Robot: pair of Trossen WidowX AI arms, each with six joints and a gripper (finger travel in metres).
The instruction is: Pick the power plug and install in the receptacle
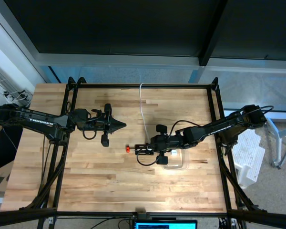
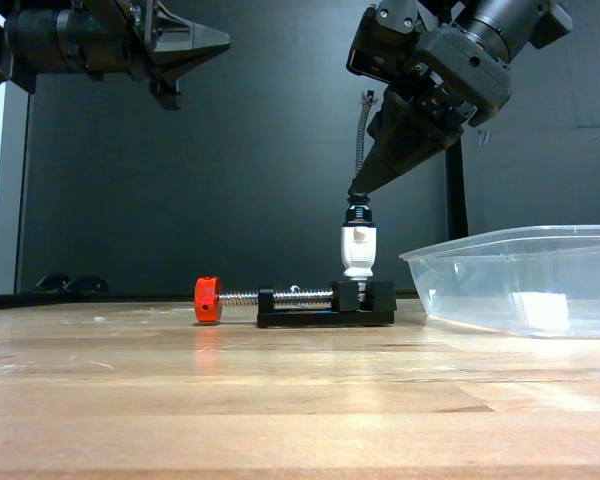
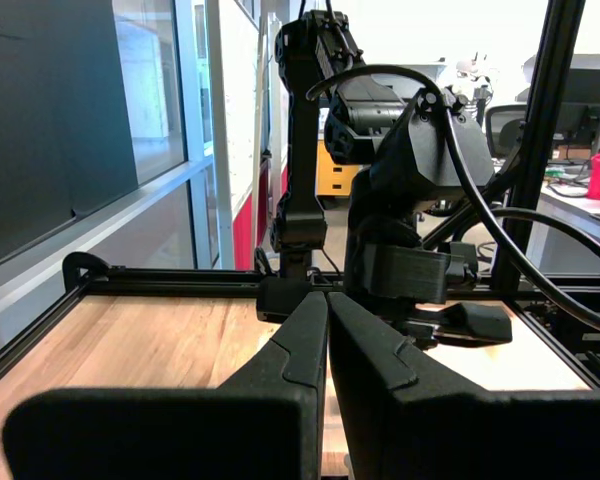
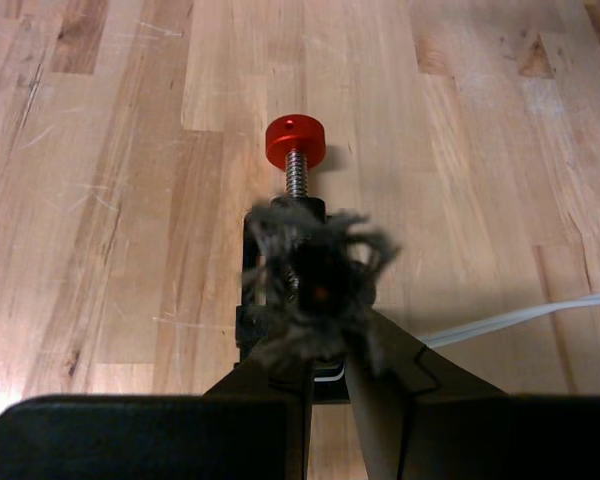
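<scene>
Toward the near side of the wooden table [image 2: 280, 400], a clear plastic tray [image 2: 520, 285] is placed. Just beside it, a little farther and to the left, a small black vise [image 2: 325, 304] is laid flat, and its red knob [image 2: 208, 300] is carried at the end of a threaded rod that points left. The white receptacle [image 2: 358, 250] is held upright in the vise, and the power plug [image 2: 357, 213] is seated on its top, touching it; how deep it is pushed in cannot be told. The right pincer [image 2: 356, 192] is pointed down onto the plug. Its fingers are brought almost together, with only a thin gap, and the upper part of the plug is gripped between the tips. Farther back, a thin white cable [image 1: 144, 107] is led toward the far edge of the table. The left pincer [image 1: 123, 125] is held in the air over the left half, well apart from the vise, with fingers pressed fully together and nothing between them.
</scene>
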